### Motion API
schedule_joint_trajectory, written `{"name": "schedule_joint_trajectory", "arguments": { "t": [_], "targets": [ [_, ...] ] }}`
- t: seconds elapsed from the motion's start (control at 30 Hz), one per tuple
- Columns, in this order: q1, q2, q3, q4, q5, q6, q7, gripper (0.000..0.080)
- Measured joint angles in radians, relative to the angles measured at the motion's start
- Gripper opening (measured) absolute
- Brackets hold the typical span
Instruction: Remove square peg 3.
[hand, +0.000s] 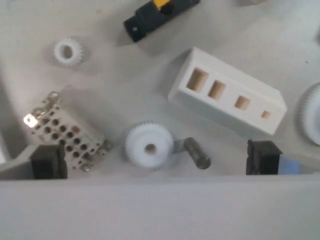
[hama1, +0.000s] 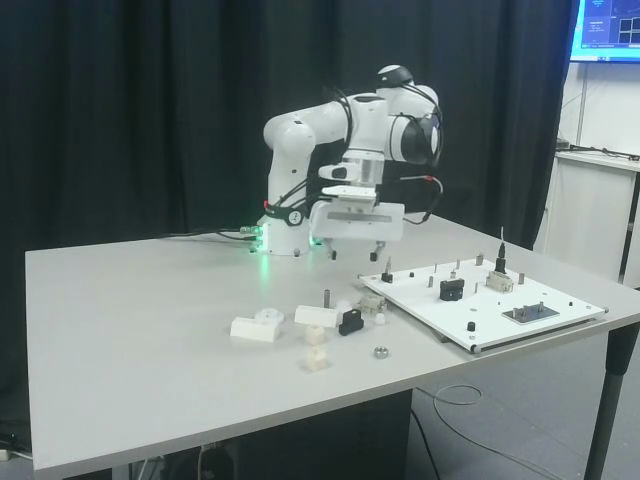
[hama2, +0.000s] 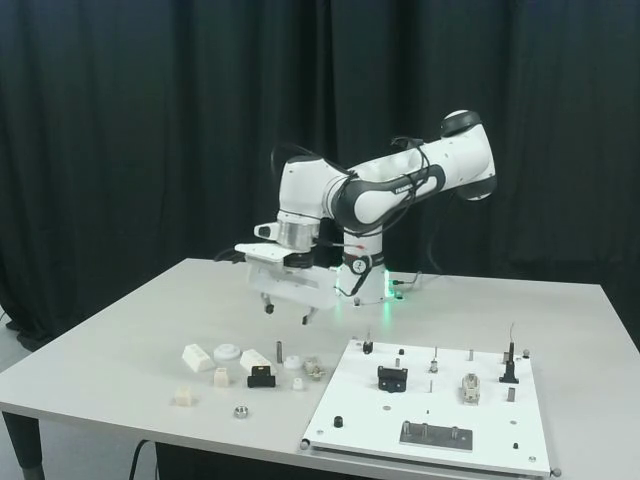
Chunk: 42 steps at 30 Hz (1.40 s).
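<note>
A white block (hand: 227, 92) with a row of four square holes, large to small, lies on the grey table; all four holes look empty. It also shows in the room views, the white block (hama1: 316, 316) (hama2: 256, 361) among loose parts. A short grey peg (hand: 196, 153) sits between the block and a white gear (hand: 149, 145). My gripper (hand: 155, 160) (hama1: 355, 252) (hama2: 286, 313) hangs above these parts, open wide, with nothing between its black fingertips (hand: 262, 157).
Around the block lie a small white gear (hand: 68, 51), a connector with many pin holes (hand: 62, 132), a black part (hand: 155, 15) and a large gear (hand: 312, 112). A white assembly board (hama1: 560, 320) (hama2: 350, 420) carrying pegs and fixtures sits beside them.
</note>
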Motion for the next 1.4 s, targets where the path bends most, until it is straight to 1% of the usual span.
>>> {"name": "schedule_joint_trajectory", "arguments": {
  "t": [0.2,0.43,0.6,0.83,1.0,1.1,1.23,1.4],
  "targets": [
    [0.023,0.000,-0.019,0.018,-0.004,-0.046,0.024,0.0800],
    [0.068,-0.002,-0.036,0.047,-0.004,-0.108,0.057,0.0800],
    [0.113,-0.008,-0.040,0.074,-0.004,-0.142,0.104,0.0800],
    [0.194,-0.014,-0.038,0.115,-0.004,-0.171,0.194,0.0800],
    [0.255,-0.014,-0.026,0.150,-0.004,-0.170,0.284,0.0800],
    [0.286,-0.014,-0.013,0.175,-0.004,-0.159,0.341,0.0800],
    [0.319,-0.014,0.010,0.213,-0.004,-0.134,0.422,0.0800],
    [0.345,-0.013,0.046,0.266,-0.004,-0.096,0.525,0.0800]
  ]
}}
